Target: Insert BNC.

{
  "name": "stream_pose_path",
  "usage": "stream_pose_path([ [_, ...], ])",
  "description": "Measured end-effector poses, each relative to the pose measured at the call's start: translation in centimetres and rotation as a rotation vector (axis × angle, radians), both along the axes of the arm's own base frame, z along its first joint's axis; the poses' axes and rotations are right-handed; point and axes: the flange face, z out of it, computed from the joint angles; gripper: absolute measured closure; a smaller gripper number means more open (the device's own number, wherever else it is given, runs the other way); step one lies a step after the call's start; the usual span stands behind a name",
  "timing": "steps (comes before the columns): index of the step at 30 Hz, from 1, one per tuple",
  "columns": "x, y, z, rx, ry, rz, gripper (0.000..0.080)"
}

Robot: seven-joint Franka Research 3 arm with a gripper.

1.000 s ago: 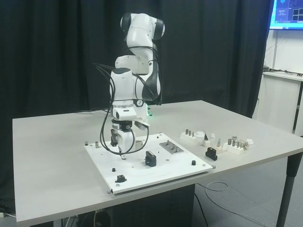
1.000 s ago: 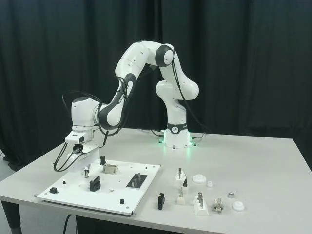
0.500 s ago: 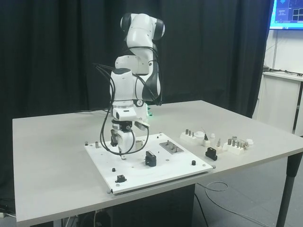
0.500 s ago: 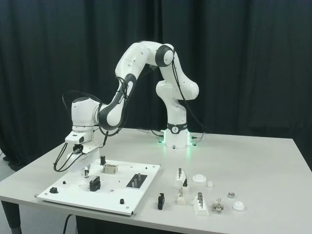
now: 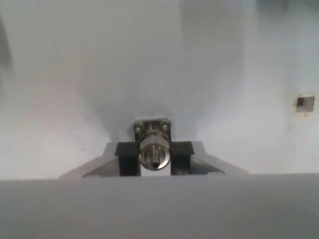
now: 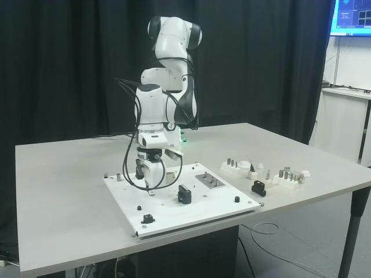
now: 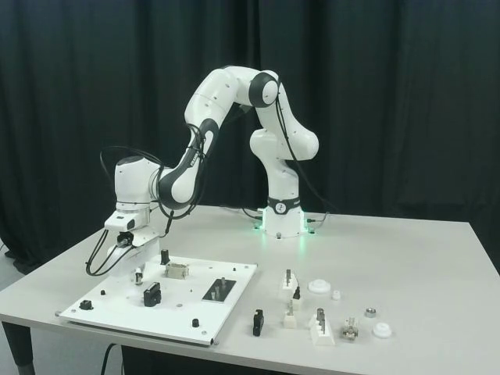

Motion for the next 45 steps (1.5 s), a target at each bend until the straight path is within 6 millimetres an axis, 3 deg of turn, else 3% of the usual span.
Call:
stream_pose_path([
  [34,-0.11,-0.14,-0.11,0.011,-0.008,-0.025,0.0677],
  [45,-0.22,-0.25,-0.07,0.026,-0.013,-0.111,0.0677],
])
